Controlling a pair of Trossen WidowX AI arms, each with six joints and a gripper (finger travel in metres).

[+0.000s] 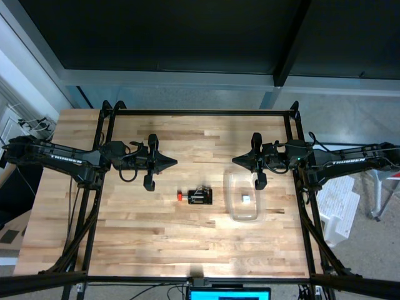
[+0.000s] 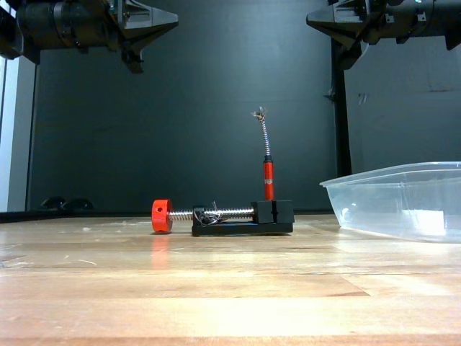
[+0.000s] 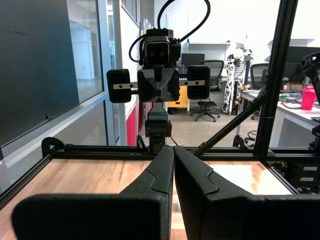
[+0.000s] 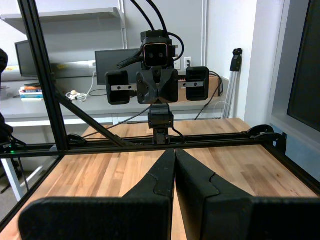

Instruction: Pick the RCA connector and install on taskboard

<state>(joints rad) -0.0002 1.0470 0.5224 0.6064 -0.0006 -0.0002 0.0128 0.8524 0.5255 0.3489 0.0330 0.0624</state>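
1. Black left gripper [image 1: 174,162] – raised over the pale wooden table [image 1: 125,237], well left of the work, fingers pressed together.
2. Small black rectangular taskboard [image 1: 200,196] – flat at mid-table, red-orange tab [image 1: 180,196] at its left end, a thin red-sleeved wire [image 2: 267,173] rising from it.
3. Clear plastic oblong tray [image 1: 245,215] – just right of the taskboard, holding a small whitish square piece [image 1: 246,198].
4. RCA connector – we cannot make it out; we judge it lies in the tray.
5. Black right gripper [image 1: 235,162] – raised beside the tray's far end, fingers together.

For the pick, we would part the right fingers, descend vertically clear of the tray wall, and avoid the whitish piece.
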